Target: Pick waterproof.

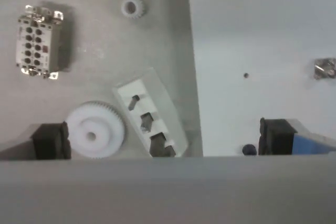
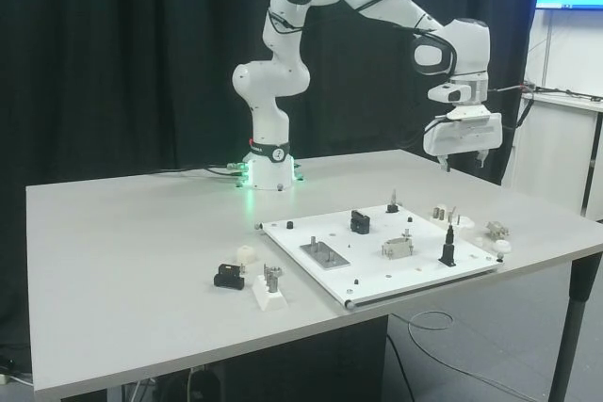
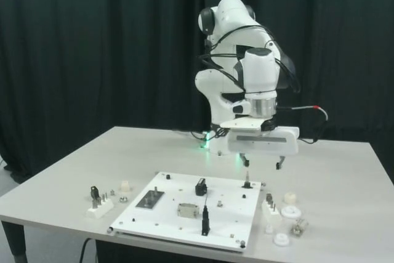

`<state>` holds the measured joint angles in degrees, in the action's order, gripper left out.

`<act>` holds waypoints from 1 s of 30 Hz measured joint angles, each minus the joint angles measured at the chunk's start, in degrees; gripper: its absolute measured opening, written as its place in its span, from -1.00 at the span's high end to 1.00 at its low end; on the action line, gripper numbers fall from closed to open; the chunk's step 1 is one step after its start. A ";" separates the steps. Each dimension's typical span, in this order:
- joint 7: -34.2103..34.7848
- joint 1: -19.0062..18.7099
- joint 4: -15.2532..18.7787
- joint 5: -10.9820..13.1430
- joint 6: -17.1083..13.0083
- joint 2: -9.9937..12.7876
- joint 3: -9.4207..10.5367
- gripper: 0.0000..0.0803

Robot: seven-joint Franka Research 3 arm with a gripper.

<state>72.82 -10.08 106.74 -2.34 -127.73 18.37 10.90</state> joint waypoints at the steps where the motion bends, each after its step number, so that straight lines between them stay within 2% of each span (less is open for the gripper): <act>1: 0.00 -0.22 -0.15 -0.28 -0.14 0.16 -0.01 -0.99; 9: 3.34 -1.78 -0.43 -0.93 -2.34 0.95 -0.15 -0.99; 20: 6.69 -3.42 -0.89 -1.13 -3.62 2.55 -0.29 -0.99; 30: 6.67 -4.16 -2.79 -1.86 -4.85 5.34 -0.83 -0.99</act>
<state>79.49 -14.24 103.95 -4.20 -132.58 23.70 10.07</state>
